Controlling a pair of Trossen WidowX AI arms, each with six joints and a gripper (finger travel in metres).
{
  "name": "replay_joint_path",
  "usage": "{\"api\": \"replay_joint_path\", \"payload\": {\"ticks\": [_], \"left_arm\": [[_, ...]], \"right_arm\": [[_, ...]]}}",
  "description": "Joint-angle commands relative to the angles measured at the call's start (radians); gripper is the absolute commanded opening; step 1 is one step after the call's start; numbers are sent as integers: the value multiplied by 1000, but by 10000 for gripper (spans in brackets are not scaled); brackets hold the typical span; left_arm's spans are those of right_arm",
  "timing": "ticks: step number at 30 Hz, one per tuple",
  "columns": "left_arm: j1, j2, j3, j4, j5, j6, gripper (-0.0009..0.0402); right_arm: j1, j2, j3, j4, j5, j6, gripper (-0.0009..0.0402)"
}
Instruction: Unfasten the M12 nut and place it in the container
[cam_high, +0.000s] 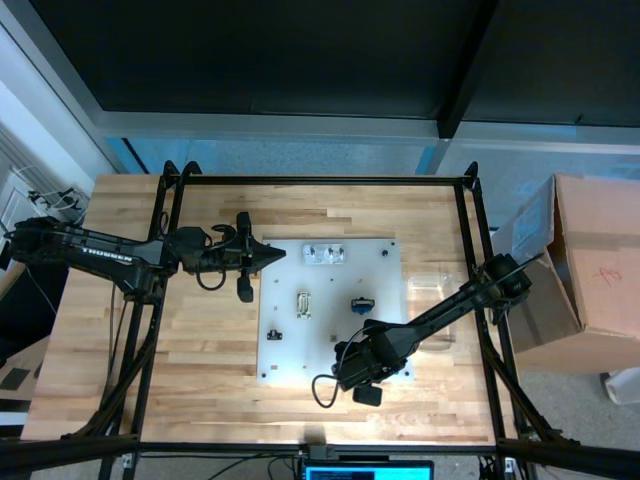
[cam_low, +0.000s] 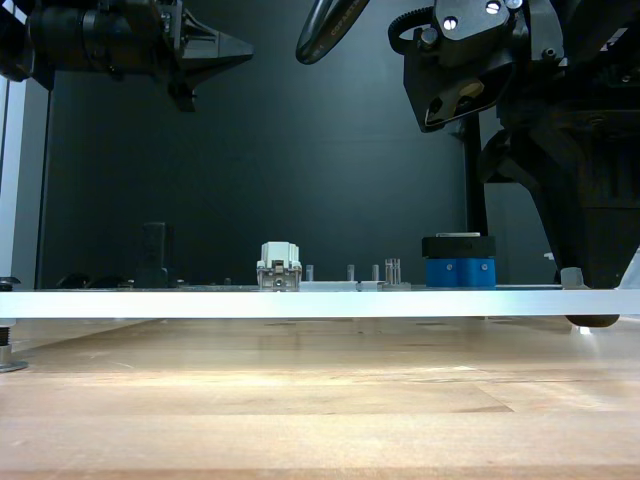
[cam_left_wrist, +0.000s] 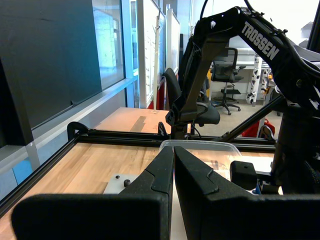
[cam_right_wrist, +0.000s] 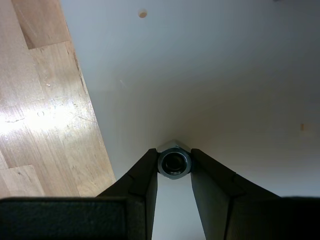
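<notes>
The small silver M12 nut (cam_right_wrist: 174, 163) sits between the fingers of my right gripper (cam_right_wrist: 173, 155), which is shut on it from straight above. Its bore looks dark and the white board (cam_right_wrist: 225, 75) lies close beneath, so it appears to be on its stud. In the high view this gripper (cam_high: 385, 365) hangs over the board's near right edge and hides nut and stud. The clear container (cam_high: 432, 283) stands off the board's right side, and I see no nut in it. My left gripper (cam_high: 275, 255) hovers shut and holding nothing at the board's far left edge, high above it (cam_low: 245, 45).
A blue-and-black block (cam_low: 458, 272) and a grey connector (cam_low: 279, 268) stand mid-board. A black frame (cam_high: 320, 181) rings the table. A cardboard box (cam_high: 590, 270) sits beyond the right edge. The right arm (cam_high: 450, 300) slants across the container's near side.
</notes>
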Motion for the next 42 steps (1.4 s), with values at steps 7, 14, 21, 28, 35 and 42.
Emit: {"api": "replay_joint_path", "payload": {"ticks": [7, 14, 21, 28, 35, 42], "left_arm": [[0, 0, 0, 0, 0, 0, 0], [0, 0, 0, 0, 0, 0, 0], [0, 0, 0, 0, 0, 0, 0], [0, 0, 0, 0, 0, 0, 0], [0, 0, 0, 0, 0, 0, 0], [0, 0, 0, 0, 0, 0, 0]], "right_arm": [[1, -1, 1, 3, -10, -167, 11], [1, -1, 2, 7, -9, -526, 20], [-1, -9, 3, 18, -8, -888, 25], [-3, -23, 2, -5, -9, -1233, 25], [-4, -23, -3, -12, -8, -1481, 25], [-4, -23, -13, 8, -8, -1601, 25]]}}
